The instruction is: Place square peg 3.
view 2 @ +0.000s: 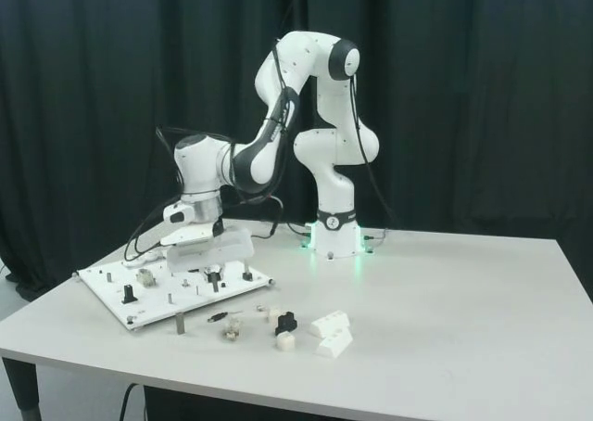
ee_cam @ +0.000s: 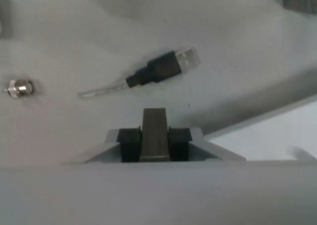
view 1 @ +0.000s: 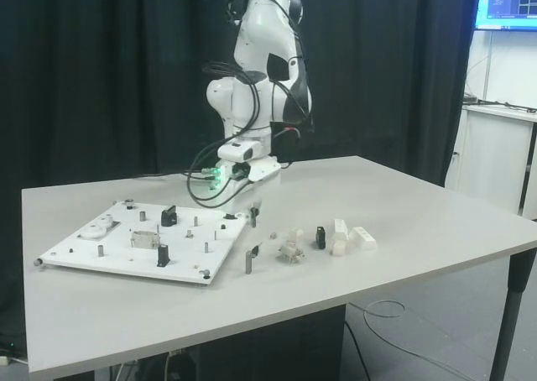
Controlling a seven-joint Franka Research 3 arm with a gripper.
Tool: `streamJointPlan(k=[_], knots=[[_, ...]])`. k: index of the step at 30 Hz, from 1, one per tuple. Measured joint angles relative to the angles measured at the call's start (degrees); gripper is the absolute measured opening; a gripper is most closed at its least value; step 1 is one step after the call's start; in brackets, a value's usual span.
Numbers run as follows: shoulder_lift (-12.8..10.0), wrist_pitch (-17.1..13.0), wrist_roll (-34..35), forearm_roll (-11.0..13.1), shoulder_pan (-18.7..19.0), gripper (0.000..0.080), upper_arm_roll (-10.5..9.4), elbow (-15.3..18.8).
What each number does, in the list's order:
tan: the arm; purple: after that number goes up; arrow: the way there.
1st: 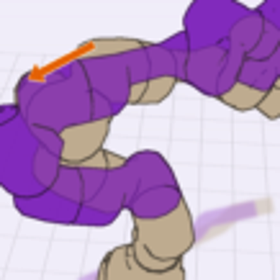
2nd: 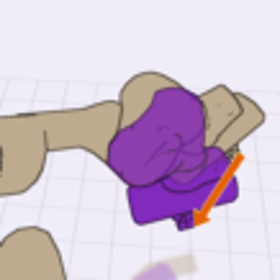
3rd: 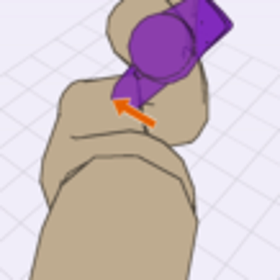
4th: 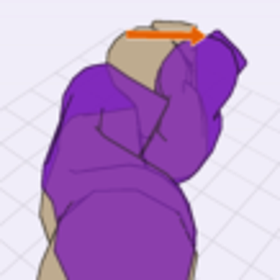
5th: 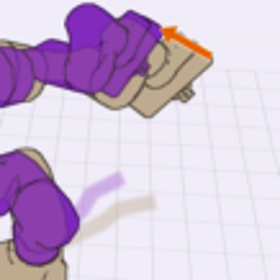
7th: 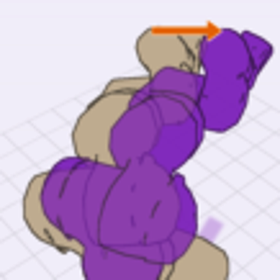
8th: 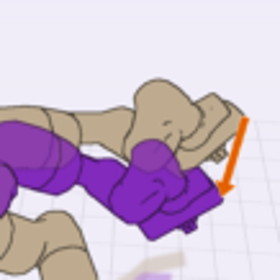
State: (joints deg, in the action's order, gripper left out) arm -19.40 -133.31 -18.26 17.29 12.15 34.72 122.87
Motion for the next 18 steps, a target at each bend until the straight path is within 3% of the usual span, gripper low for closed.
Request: streamJointPlan(k=[18], knots=[[-0.7, -4.3, 1.1, 0.0, 3.7, 0.0114, -0.59, 1.7]])
